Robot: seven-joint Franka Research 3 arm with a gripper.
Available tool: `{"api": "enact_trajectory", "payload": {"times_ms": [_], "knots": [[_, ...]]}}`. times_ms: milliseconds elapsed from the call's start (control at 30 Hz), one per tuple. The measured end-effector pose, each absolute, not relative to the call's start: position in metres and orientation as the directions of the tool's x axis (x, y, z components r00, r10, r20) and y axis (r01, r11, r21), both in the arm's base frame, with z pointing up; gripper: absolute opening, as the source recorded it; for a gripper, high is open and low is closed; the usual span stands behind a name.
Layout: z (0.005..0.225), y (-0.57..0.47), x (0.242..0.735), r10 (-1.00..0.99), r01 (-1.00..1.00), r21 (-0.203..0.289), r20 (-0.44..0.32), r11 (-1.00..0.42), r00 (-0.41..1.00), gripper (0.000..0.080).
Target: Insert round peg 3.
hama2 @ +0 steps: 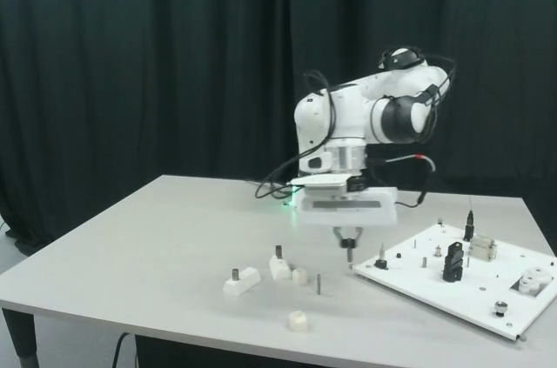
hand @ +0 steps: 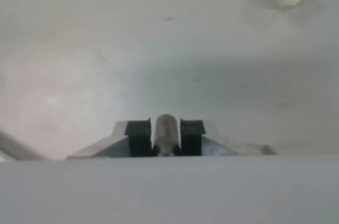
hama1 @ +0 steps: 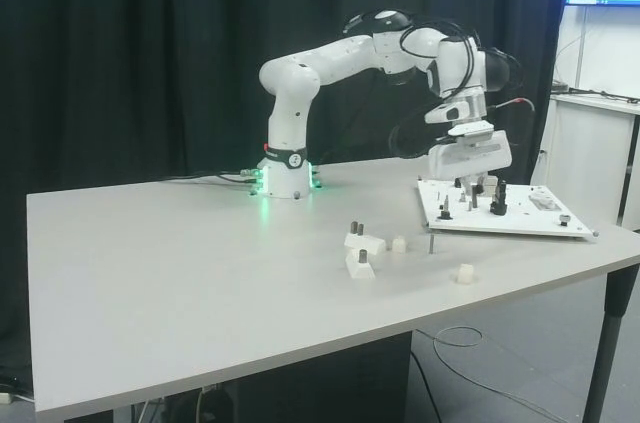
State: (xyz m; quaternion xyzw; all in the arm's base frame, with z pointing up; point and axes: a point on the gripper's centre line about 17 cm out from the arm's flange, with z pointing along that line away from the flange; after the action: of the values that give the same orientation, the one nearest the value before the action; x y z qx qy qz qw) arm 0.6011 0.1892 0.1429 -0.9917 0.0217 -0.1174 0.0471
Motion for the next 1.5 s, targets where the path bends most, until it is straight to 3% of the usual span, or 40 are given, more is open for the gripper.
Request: {"api": "enact_trajectory", "payload": {"times_ms": [433, 1000, 1500], "knots": [[0.169, 0.262, 0.584, 0.026, 0.044, -0.073, 0.232, -0.996, 0.972, 0.0113], [0.2, 0.357, 0.529, 0.107, 0.114, -0.032, 0.174, -0.993, 0.979, 0.0113], [0.217, 0.421, 0.484, 0.154, 0.15, 0.04, 0.141, -0.988, 0.978, 0.0113]]}}
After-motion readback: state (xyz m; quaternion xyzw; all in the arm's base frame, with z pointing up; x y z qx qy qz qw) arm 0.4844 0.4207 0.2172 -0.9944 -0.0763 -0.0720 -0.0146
